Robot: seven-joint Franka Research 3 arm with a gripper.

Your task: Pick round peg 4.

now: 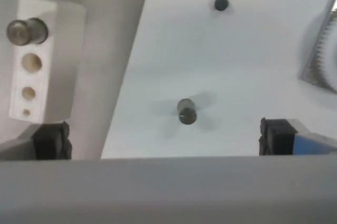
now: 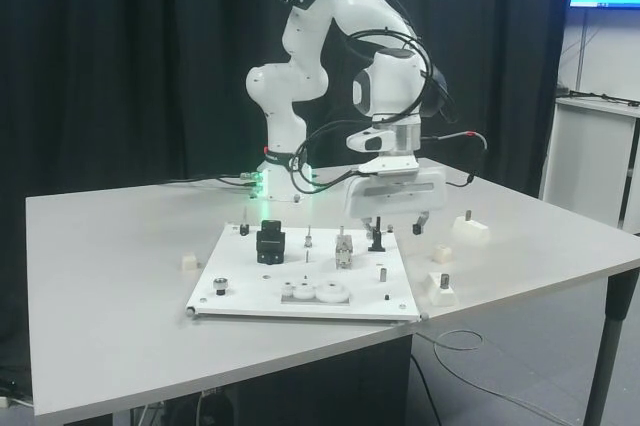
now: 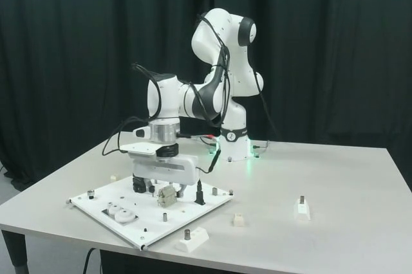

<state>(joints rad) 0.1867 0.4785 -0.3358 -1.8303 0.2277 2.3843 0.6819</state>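
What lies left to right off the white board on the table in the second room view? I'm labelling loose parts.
White block holding a peg → small white block → white block with an upright peg.

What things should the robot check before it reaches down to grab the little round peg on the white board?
1. Gripper open: ok, the fingers stand wide apart in the wrist view.
2. Nothing held already: ok, the space between the fingers is bare.
3. Peg between the fingers: ok, it stands upright on the white board, roughly midway.
4. Gripper low enough: not ok, it hangs above the board in both room views.
5. Right peg chosen: cannot tell, no number shows on it.
6. White block out of the way: ok, it lies off the board's edge, with one peg in its biggest hole.
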